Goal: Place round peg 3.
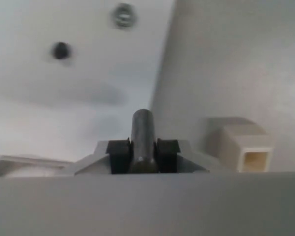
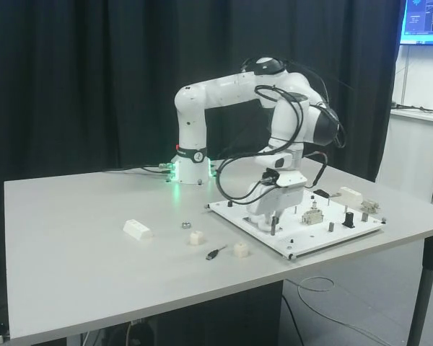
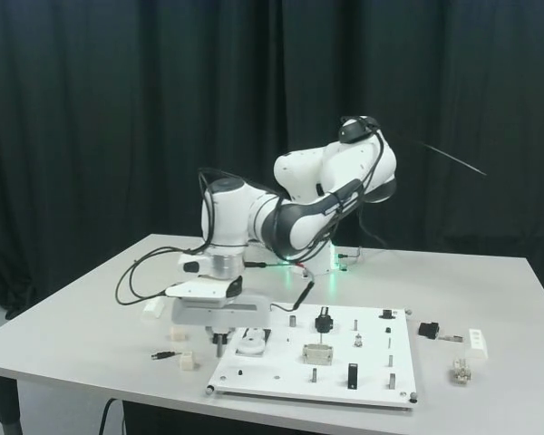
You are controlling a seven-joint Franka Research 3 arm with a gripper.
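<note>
End effector (image 1: 143, 156) | clamped on round peg (image 1: 142, 132) | above white board (image 1: 236, 64)

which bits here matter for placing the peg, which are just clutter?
Job:
gripper
round peg, clamped in it
white board

Lying about:
small white blocks
white wedge block
nut
cable plug

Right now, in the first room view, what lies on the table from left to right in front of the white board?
White block → small nut → small white cube → black cable plug → second white cube → white board, with the claw holding the round peg over it.
</note>
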